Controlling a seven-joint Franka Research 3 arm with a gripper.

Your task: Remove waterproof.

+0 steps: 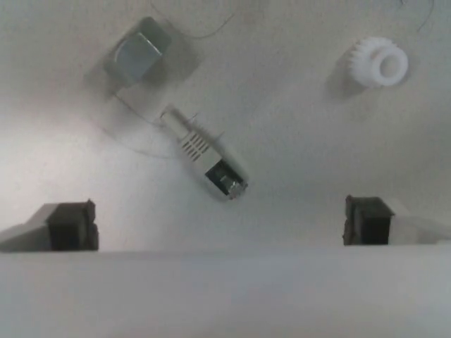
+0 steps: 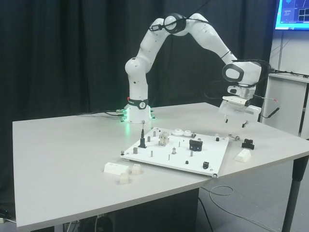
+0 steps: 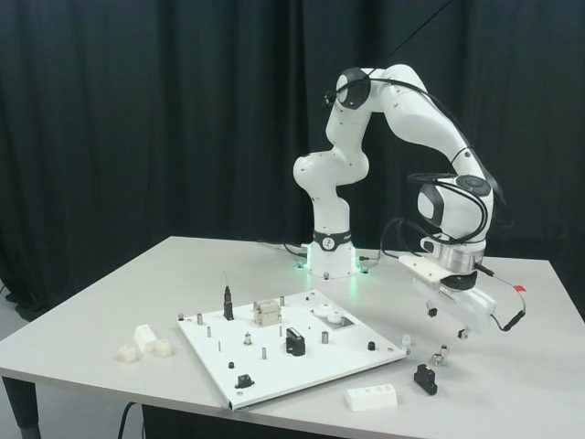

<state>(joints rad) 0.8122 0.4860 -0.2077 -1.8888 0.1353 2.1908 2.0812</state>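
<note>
Waterproof connector (image 1: pixel 204 163), as I take the small grey plug with the ribbed collar to be, lies loose on the grey worktop (image 1: pixel 296 141) directly under my wrist, tilted on its side with its metal-looking end pointing away from a thin cable. It sits off the white board (image 2: pixel 174 152), beyond the board's far corner, which suggests it is already out of its socket and only needs picking up or has just been set down; I cannot tell which. Near it rest a grey nut-like block (image 1: pixel 137 51) and a white gear (image 1: pixel 380 62), well apart from each other. My jaws (image 1: pixel 218 224) hang wide and released, holding nothing, one black pad on each side of the plug, above it and not touching. From the room, my arm (image 3: pixel 402 101) reaches out and down over that corner, wrist angled toward the worktop
</note>
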